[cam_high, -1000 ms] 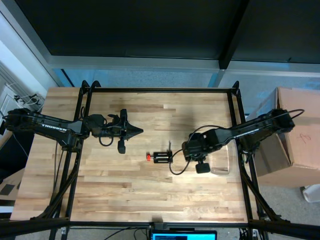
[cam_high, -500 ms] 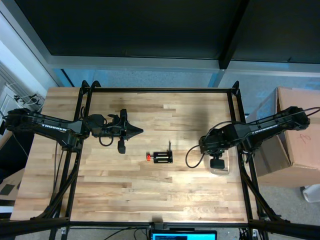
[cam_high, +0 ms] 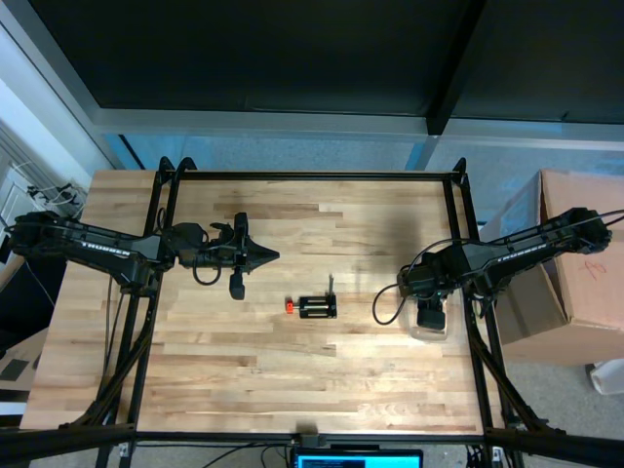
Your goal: Remove the USB-C connector from the USB-C receptacle and place in the container
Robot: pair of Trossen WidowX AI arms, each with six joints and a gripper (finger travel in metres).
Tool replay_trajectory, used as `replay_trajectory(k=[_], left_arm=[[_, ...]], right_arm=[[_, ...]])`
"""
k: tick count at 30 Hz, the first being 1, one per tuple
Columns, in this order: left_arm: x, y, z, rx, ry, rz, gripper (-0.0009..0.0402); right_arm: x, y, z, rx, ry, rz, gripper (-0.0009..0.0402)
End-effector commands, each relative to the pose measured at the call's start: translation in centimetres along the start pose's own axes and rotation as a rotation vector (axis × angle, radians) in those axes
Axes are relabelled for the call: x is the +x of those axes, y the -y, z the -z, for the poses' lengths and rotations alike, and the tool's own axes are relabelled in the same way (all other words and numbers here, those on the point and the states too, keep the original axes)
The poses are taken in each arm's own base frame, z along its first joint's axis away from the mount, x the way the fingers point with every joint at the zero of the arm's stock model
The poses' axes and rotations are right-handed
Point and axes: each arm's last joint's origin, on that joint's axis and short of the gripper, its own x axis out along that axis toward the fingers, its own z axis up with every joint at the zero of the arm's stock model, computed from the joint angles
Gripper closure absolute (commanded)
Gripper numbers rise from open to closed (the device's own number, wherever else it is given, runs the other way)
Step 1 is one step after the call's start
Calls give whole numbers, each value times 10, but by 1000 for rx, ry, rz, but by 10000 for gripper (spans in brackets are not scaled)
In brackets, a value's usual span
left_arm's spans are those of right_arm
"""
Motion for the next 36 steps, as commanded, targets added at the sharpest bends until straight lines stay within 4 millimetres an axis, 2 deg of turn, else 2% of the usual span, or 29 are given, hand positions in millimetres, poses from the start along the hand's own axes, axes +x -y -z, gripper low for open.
replay_trajectory(k=[1, 4, 8, 19, 22, 27, 36], left_arm=[[0, 0, 0, 0, 0, 0, 393], [0, 0, 0, 0, 0, 0, 393], [0, 0, 0, 0, 0, 0, 393], [0, 0, 0, 0, 0, 0, 393], [0, 0, 0, 0, 0, 0, 393], [0, 0, 0, 0, 0, 0, 393], [0, 0, 0, 0, 0, 0, 393]], right_arm=[[-4, -1, -3, -8, 31, 18, 174], [-14, -3, -8, -27, 82, 0, 187], [-28, -4, -16, -57, 224, -6, 229], [-71, 8, -48, -127, 738, -58, 398], [-81, 15, -55, -127, 869, -49, 387], [-91, 24, -64, -135, 1085, -69, 392], [-83, 35, -72, -129, 1373, -116, 394]])
